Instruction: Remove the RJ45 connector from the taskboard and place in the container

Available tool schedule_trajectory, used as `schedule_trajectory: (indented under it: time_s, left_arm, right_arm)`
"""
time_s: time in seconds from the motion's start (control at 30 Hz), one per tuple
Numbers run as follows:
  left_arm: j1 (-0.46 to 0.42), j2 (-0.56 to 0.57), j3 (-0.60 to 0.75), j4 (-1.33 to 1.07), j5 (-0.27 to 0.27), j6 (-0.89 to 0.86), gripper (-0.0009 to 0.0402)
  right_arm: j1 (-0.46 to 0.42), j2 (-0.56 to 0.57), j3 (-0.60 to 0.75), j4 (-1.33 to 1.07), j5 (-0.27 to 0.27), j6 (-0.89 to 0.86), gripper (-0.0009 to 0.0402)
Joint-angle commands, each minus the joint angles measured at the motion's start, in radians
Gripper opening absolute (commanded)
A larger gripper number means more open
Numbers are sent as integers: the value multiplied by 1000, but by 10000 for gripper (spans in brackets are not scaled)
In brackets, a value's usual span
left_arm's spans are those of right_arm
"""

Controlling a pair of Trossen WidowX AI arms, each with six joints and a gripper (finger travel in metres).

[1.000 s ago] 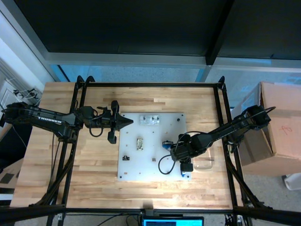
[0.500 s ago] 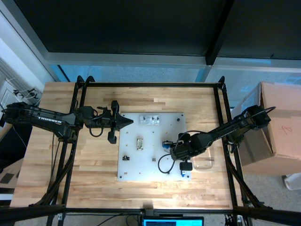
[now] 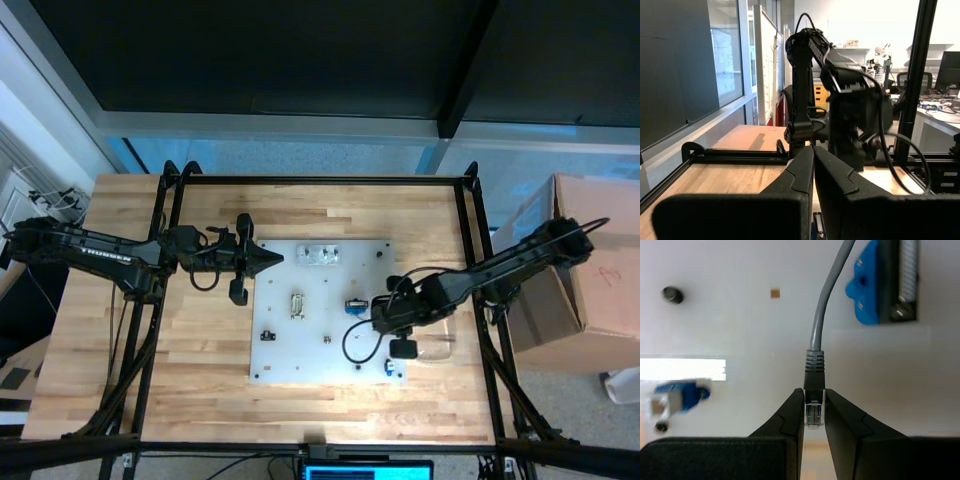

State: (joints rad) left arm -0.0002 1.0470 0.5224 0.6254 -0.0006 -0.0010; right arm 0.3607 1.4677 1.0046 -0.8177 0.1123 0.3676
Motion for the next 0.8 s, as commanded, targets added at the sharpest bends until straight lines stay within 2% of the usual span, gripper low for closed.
schedule_trajectory:
  time_s: [0.03,0.33,0.53,0.67,0.8]
  left_arm:
    - [0,0,0,0,0,0,0]
    - [0,0,0,0,0,0,0]
    - [0,0,0,0,0,0,0]
    - [0,0,0,0,0,0,0]
    - [0,0,0,0,0,0,0]
  right_arm:
    - [21,-65,-3,-65,-1,42,0]
    - [135,-225,-38,-243,0,195,0]
    - [194,-312,-117,-281,-2,299,4]
    - [207,-362,-180,-280,-4,365,23]
    - [214,-385,-214,-278,-9,400,60]
